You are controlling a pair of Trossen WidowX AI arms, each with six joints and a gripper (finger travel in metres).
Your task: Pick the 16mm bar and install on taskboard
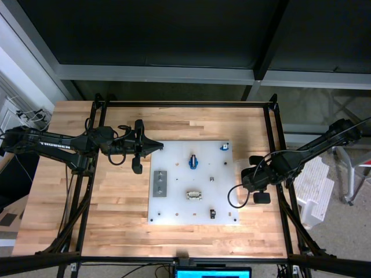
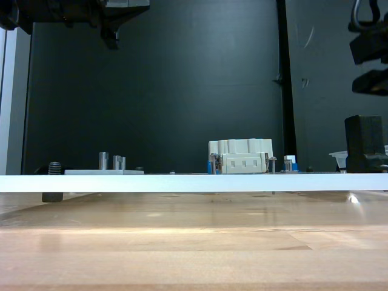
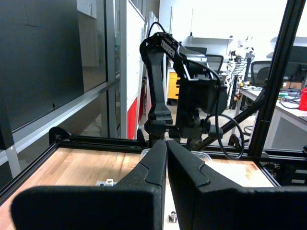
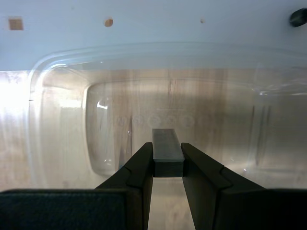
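The right gripper (image 4: 168, 158) was clamped on the 16mm bar (image 4: 167, 143), its two black fingers (image 4: 144, 165) pressing the bar's sides so that one end stood out past the tips. The bar was a dark grey, matte, square-edged block with a flat end face, held clear of the board. Behind it lay a clear plastic tray (image 4: 57, 120), glossy and round-cornered, with pale wood showing through. Beyond the tray's rim ran the edge of the white taskboard (image 1: 174, 202), smooth and dotted with small holes. In the high view this gripper hung just off the board's right edge. The left gripper (image 3: 166, 158) was at the board's far left corner, raised above it, its wedge-shaped fingers pressed together and holding nothing. On the board sat a grey metal plate (image 1: 159, 184) with short pegs, a blue part (image 1: 193, 162) and a beige connector (image 2: 242, 156). The table (image 1: 104, 197) was of striped butcher-block wood, ringed by a black frame (image 1: 269, 133), with desks and chairs beyond.
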